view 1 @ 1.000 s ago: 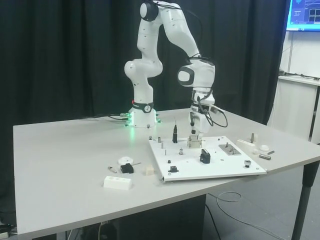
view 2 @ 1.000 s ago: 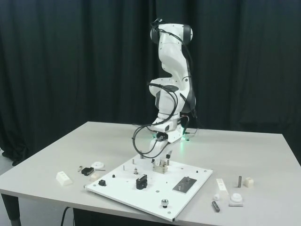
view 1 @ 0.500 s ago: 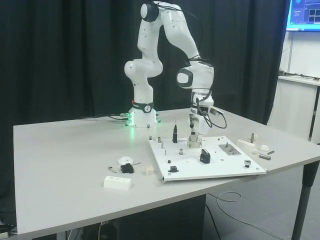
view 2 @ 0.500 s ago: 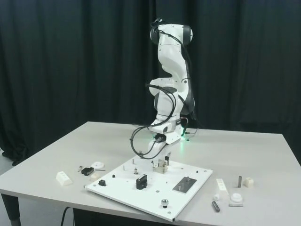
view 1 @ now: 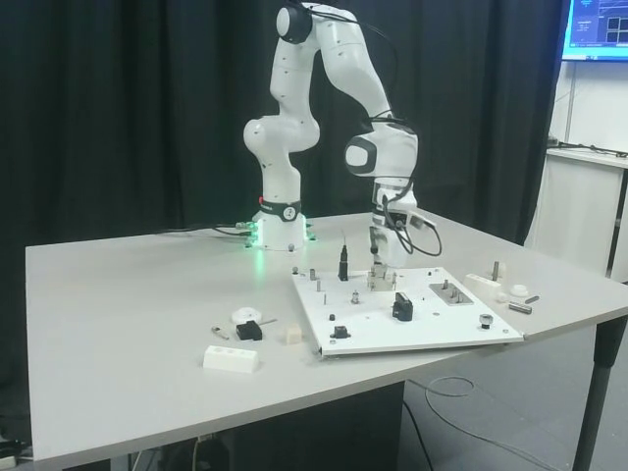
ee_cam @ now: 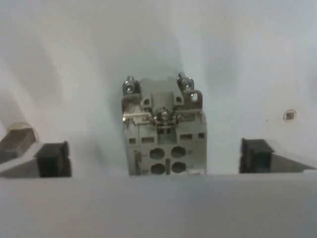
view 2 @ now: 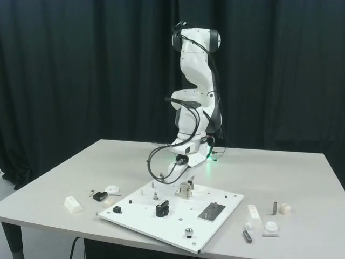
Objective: Remove waterproof.
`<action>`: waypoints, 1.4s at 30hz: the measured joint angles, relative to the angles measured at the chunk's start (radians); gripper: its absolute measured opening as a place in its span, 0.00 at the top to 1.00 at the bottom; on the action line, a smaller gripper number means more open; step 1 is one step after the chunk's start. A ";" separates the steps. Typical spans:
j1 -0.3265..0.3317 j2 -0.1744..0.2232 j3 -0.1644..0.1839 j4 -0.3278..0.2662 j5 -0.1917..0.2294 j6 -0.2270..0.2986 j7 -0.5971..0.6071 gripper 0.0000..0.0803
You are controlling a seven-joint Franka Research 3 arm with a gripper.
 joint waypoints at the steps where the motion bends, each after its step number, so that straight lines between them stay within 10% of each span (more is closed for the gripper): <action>1: -0.001 0.001 0.000 0.000 0.001 0.000 0.000 0.00; 3: -0.002 0.003 0.000 0.000 0.003 0.000 0.000 0.15; 9: -0.006 0.005 0.000 0.000 0.012 0.000 0.000 0.15; 10: -0.006 0.005 0.000 0.001 0.012 0.001 0.000 0.37; 14: -0.011 0.006 0.001 0.005 0.012 0.006 -0.015 0.37; 15: -0.011 0.007 0.001 0.006 0.013 0.006 -0.023 0.61; 42: -0.013 0.007 0.003 0.013 0.019 -0.005 -0.040 0.61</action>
